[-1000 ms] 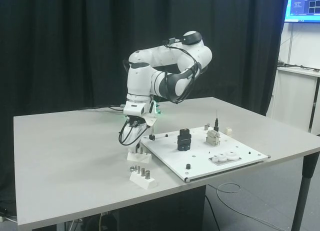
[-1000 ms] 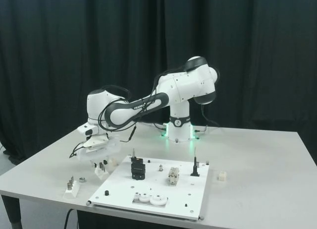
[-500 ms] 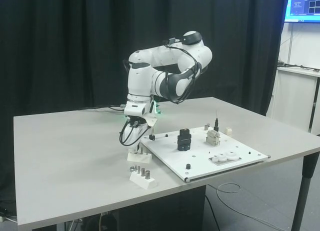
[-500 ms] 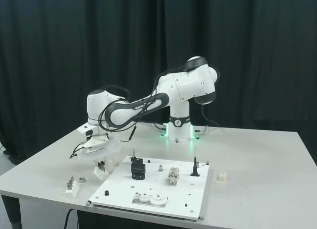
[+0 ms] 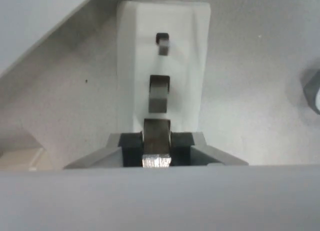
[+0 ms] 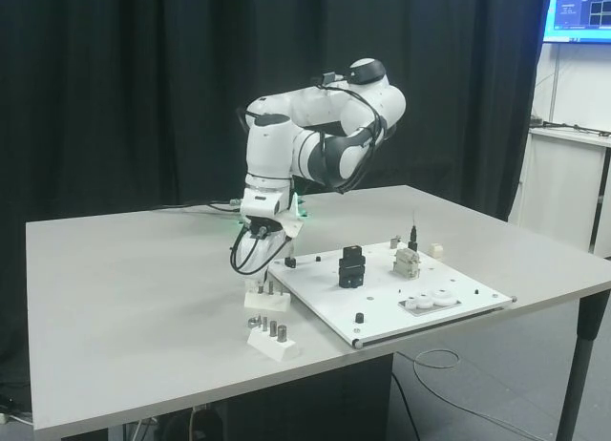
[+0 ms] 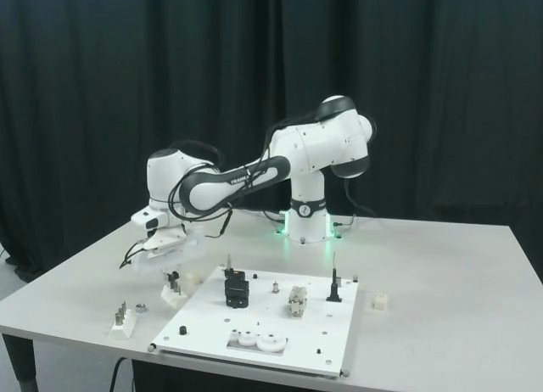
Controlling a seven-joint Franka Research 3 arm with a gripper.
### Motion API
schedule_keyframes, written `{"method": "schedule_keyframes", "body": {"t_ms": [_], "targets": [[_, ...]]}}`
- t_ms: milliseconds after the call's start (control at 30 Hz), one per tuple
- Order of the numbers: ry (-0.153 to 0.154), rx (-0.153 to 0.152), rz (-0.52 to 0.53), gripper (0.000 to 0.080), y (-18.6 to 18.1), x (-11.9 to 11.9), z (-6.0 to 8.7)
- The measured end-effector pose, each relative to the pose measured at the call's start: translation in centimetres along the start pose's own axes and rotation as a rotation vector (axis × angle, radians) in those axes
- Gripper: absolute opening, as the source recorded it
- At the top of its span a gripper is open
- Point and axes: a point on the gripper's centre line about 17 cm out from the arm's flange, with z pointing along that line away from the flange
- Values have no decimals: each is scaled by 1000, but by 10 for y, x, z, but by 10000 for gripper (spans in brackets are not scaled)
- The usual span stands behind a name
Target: Pick square peg 3.
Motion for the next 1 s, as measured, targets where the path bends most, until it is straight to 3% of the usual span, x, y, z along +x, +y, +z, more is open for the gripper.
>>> {"method": "schedule_keyframes", "body": {"t_ms": [667, 1000], "targets": [[2, 25, 37, 113, 2, 7, -43], [-4, 29, 72, 113, 4, 11, -56]]}}
